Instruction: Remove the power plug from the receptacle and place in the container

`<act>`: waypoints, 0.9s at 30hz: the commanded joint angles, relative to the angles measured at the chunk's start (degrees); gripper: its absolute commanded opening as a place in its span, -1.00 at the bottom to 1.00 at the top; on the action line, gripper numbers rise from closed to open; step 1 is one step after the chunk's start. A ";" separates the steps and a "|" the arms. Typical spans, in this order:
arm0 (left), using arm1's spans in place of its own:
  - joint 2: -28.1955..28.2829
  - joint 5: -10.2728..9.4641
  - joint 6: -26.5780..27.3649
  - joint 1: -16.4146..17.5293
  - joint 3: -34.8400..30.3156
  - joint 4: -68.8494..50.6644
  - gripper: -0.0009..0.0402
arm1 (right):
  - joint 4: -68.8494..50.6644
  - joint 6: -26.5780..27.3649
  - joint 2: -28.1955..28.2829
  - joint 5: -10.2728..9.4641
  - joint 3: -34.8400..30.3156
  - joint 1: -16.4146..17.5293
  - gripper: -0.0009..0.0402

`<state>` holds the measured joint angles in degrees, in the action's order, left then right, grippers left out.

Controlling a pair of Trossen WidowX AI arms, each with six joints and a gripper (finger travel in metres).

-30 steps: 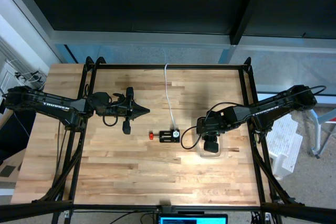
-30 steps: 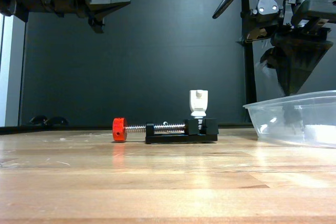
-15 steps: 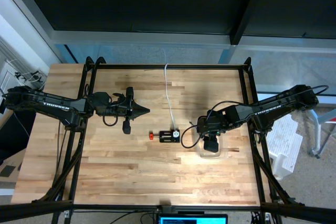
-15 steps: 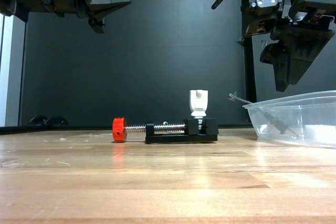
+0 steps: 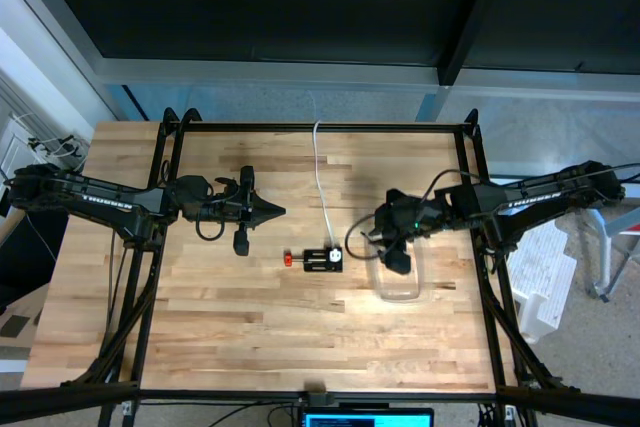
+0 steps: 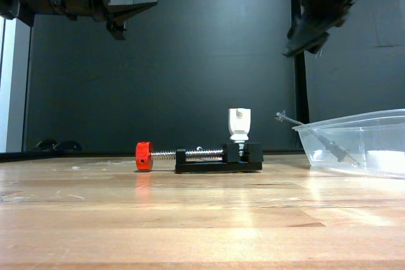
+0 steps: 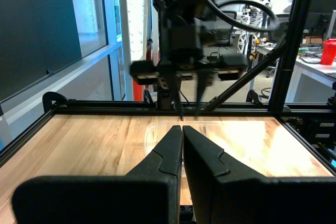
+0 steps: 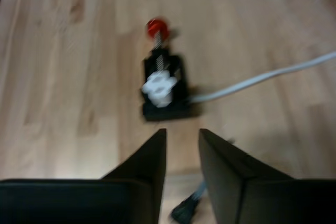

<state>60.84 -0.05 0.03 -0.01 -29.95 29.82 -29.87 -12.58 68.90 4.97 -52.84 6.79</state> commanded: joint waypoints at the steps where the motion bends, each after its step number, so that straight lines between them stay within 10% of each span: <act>1: 0.02 0.02 -0.02 0.00 0.00 0.02 -0.96 | 3.69 3.89 -0.42 -0.07 0.00 -1.84 -0.89; 27: 0.02 0.02 -0.02 0.00 0.00 0.04 -0.96 | 54.03 10.14 -2.19 -6.51 12.83 -9.44 -0.96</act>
<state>60.84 -0.03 0.01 -0.01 -29.95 29.85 21.82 -1.83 66.72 -0.84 -41.01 -2.70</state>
